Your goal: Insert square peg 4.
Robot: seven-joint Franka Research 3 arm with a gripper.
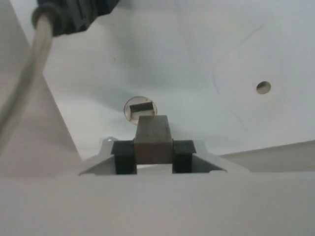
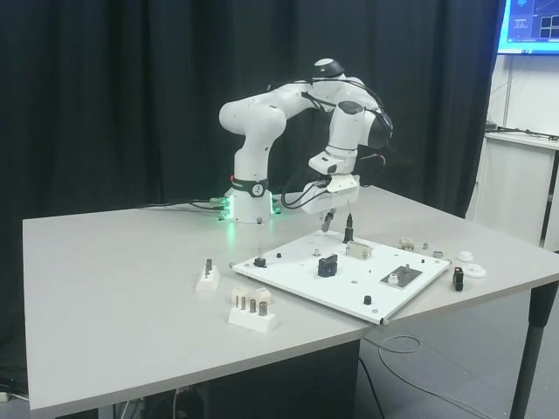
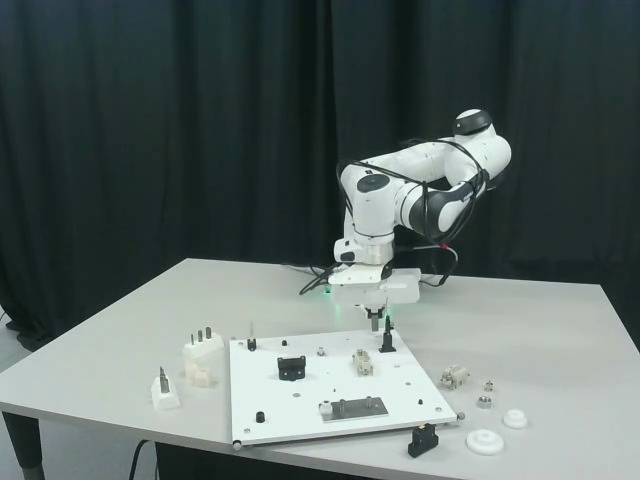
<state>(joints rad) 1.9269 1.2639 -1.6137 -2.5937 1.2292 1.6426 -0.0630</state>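
Note:
In the wrist view my gripper (image 1: 153, 158) is shut on a grey square peg (image 1: 152, 135), its black fingers (image 1: 124, 156) pressing on either side. Just past the peg's tip, the white board (image 1: 197, 54) has a round socket (image 1: 140, 108) with a dark rectangular slot in it. The peg hangs a little above the board, short of the socket. From the room views, the gripper (image 2: 327, 221) (image 3: 374, 318) hovers over the far edge of the board (image 2: 288, 284) (image 3: 400, 412), pointing down.
A black upright post (image 2: 348, 232) (image 3: 386, 341) stands on the board close beside the gripper. Two white peg holders (image 2: 252, 312) (image 2: 208, 278) sit off the board's side. Small fixtures stand on the board, and loose white and black parts (image 3: 487, 440) lie beyond its other side.

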